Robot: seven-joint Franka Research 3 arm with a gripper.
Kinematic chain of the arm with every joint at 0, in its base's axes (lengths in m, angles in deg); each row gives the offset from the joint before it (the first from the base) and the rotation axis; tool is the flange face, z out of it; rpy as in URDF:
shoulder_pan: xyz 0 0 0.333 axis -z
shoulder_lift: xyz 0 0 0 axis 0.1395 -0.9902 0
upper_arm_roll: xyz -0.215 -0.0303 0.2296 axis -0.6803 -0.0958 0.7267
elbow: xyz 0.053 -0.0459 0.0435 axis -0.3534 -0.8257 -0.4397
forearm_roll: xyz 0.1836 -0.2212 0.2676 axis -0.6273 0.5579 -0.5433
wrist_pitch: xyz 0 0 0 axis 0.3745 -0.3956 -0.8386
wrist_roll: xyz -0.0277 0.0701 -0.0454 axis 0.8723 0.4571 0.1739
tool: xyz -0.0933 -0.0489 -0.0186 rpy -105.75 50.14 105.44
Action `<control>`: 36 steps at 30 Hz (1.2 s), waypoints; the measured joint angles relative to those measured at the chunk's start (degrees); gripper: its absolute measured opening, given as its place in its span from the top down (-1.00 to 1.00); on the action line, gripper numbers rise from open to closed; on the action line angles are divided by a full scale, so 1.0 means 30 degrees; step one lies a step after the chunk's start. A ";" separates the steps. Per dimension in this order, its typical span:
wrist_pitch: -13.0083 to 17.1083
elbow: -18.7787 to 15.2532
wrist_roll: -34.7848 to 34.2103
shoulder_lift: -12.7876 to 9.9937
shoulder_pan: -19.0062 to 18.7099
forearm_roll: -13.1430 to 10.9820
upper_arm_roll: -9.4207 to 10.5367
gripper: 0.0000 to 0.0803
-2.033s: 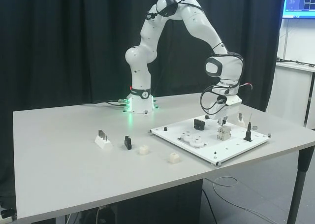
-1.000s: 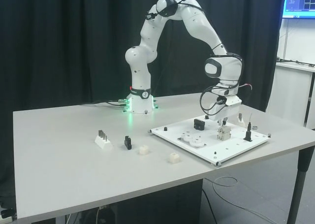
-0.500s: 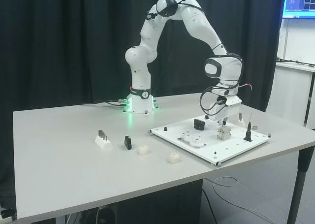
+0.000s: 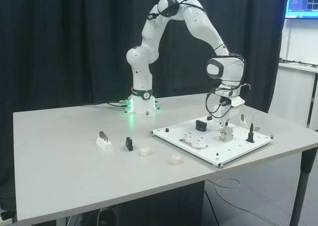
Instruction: Insert BNC.
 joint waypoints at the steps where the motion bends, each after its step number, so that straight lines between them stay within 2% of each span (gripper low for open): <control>1: 0.0000 0.0000 0.0146 0.0000 0.0000 0.0000 0.0000 0.71; 10: -0.0005 -0.0002 0.1767 0.0003 0.0000 0.0000 0.0000 0.71; 16: -0.0009 -0.0002 0.1799 0.0004 0.0006 0.0000 0.0001 0.71; 36: 0.0024 -0.0007 -0.3104 -0.0018 0.0035 -0.0150 0.0004 0.71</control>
